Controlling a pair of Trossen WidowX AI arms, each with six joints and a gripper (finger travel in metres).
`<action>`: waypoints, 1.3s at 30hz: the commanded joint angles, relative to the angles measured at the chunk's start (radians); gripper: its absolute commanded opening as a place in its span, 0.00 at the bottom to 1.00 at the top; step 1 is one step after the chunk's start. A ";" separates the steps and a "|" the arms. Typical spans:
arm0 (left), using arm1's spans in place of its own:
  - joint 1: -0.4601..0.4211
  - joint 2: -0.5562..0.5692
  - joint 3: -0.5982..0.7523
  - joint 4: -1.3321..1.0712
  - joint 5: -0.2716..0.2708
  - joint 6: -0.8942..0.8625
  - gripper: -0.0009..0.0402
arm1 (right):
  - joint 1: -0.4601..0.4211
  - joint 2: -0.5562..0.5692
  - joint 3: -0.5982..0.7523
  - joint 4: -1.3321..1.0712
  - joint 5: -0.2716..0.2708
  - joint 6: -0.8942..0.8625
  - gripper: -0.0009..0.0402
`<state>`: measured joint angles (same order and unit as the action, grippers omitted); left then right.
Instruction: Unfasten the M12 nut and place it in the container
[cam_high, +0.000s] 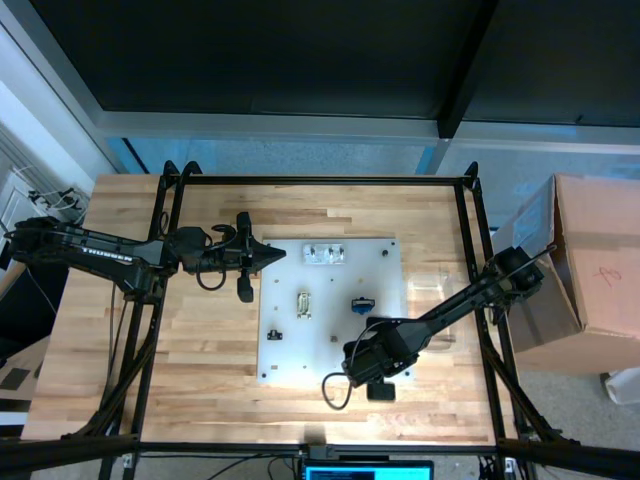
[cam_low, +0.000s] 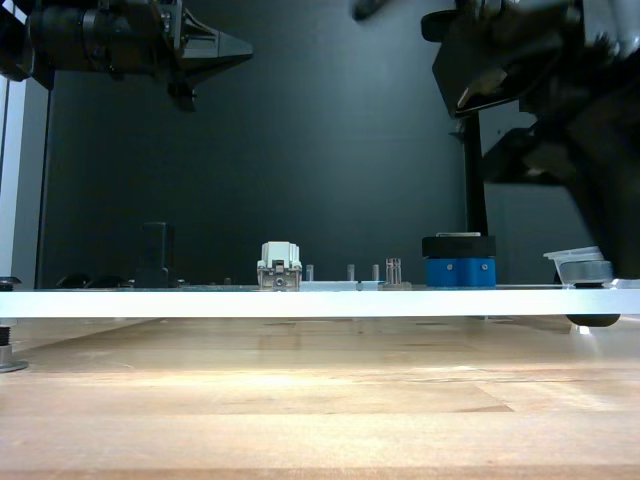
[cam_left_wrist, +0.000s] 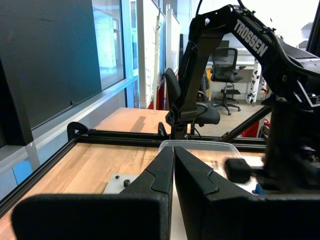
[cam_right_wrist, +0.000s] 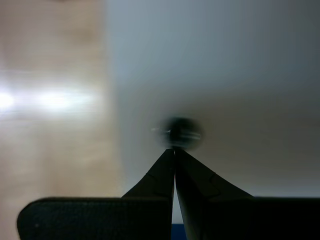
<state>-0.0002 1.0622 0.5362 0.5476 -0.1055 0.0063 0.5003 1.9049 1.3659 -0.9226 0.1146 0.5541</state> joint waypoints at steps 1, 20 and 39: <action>0.000 0.000 0.000 0.000 0.000 0.000 0.02 | 0.000 -0.006 0.041 -0.108 0.186 0.020 0.02; 0.000 0.000 0.000 -0.001 0.000 0.000 0.02 | -0.001 -0.053 0.060 -0.022 -0.213 0.018 0.02; 0.000 0.000 0.000 0.000 0.000 0.000 0.02 | -0.001 0.017 0.015 0.061 -0.185 0.014 0.02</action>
